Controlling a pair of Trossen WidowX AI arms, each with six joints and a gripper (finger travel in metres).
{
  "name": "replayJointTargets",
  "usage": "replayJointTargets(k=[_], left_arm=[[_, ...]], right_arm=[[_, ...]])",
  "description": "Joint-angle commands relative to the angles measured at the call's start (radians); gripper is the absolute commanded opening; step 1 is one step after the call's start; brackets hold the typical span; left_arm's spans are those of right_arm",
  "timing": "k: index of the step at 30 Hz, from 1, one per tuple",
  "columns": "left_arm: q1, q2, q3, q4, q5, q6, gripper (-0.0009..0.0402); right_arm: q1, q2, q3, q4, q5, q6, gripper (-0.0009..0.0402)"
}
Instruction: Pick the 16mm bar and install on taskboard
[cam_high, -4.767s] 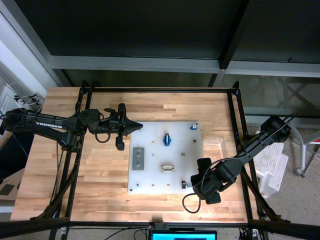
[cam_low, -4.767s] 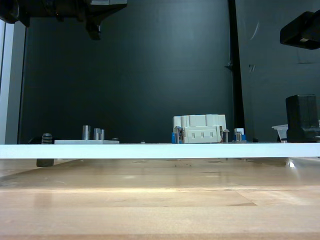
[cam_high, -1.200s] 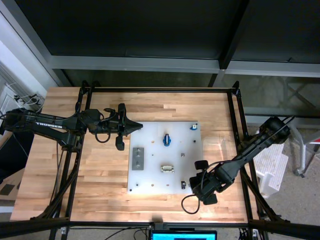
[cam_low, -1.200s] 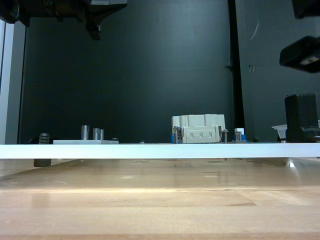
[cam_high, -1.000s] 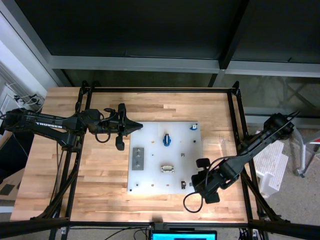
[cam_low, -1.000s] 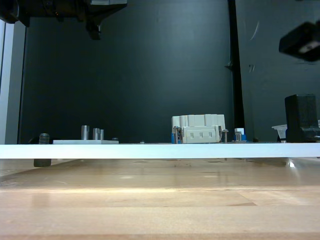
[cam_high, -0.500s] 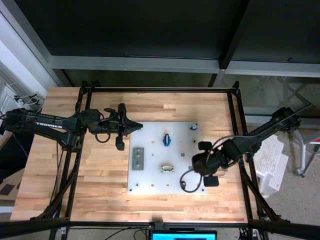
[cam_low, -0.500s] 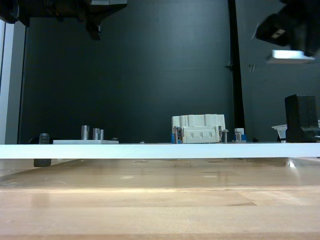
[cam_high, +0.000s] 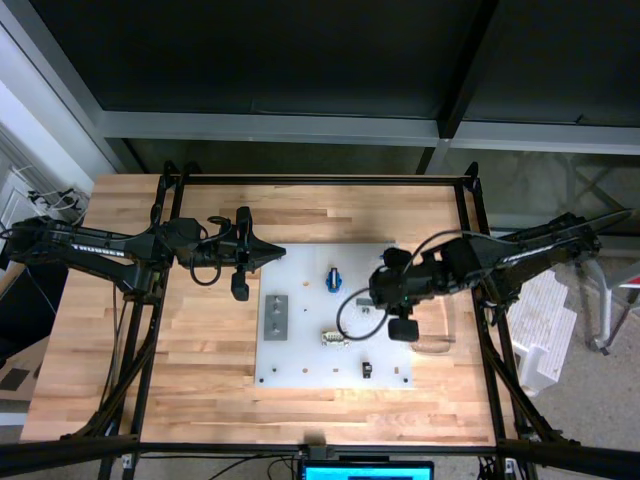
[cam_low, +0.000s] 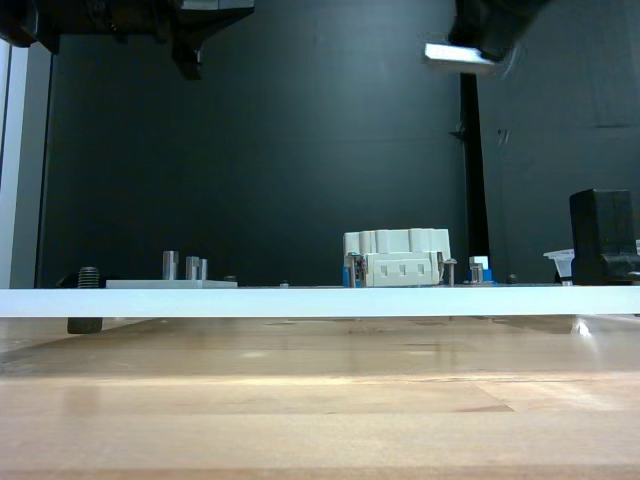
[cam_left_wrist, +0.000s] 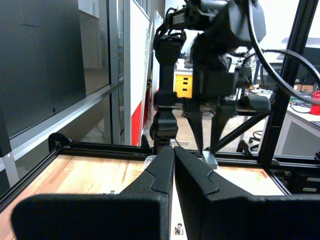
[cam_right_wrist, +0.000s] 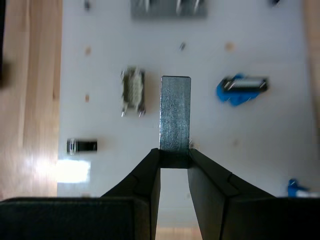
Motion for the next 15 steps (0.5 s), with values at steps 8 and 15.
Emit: replayJointTargets(k=[8,15], left_arm=[[0.000,0.000,0.000,0.005,0.000,0.000,0.0000],[-0.003,0.032,0.018,-0.028,0.095,-0.024,0.0016]], right_arm=[[-0.062,0.035,0.072,0.003,0.001,-0.035,0.0032],[-0.070,0.060,0.073,0.002,0.001,-0.043,0.0032]])
